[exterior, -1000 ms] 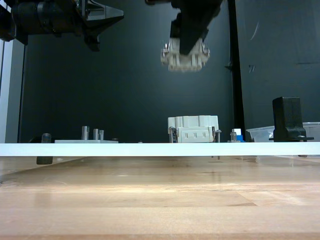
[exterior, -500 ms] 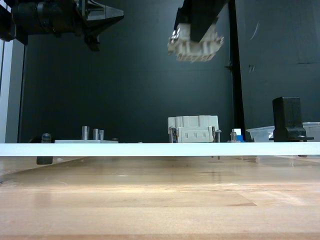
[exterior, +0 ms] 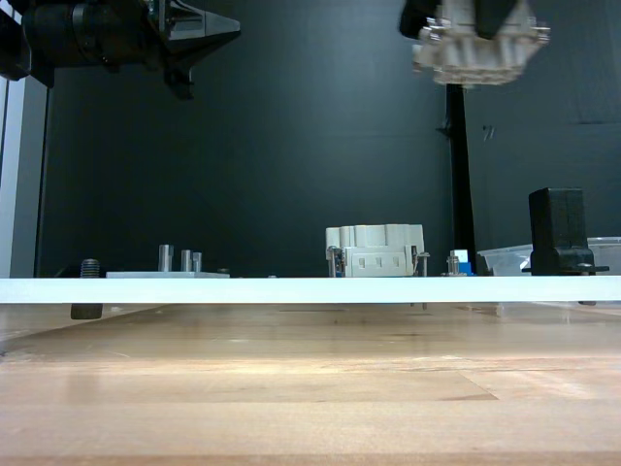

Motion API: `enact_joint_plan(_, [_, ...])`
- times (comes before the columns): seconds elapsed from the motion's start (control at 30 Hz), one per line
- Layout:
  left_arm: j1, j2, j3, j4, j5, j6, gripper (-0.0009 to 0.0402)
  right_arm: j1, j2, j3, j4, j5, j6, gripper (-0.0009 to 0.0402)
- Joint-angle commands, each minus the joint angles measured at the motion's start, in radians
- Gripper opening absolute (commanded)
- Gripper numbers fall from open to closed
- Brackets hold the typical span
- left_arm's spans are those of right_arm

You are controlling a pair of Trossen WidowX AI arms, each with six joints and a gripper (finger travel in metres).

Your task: Remove the HAN10E connector from the taskboard and place in the container

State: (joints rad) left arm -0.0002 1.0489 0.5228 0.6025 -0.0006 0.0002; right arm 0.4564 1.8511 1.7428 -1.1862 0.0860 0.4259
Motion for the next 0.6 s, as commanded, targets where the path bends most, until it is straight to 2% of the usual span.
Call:
enact_joint_plan(0.03, [0.000, 0.000, 0.000, 0.000, 0.000, 0.000, 0.0000, 0.017, -0.036, -0.063, 0.014, 0.002, 0.041, 0.0014])
enact_joint_plan(0.6, [0.000, 0.000, 0.000, 0.000, 0.000, 0.000, 0.0000, 0.051, -0.285, -0.433, 0.107, 0.004, 0.233, 0.0014])
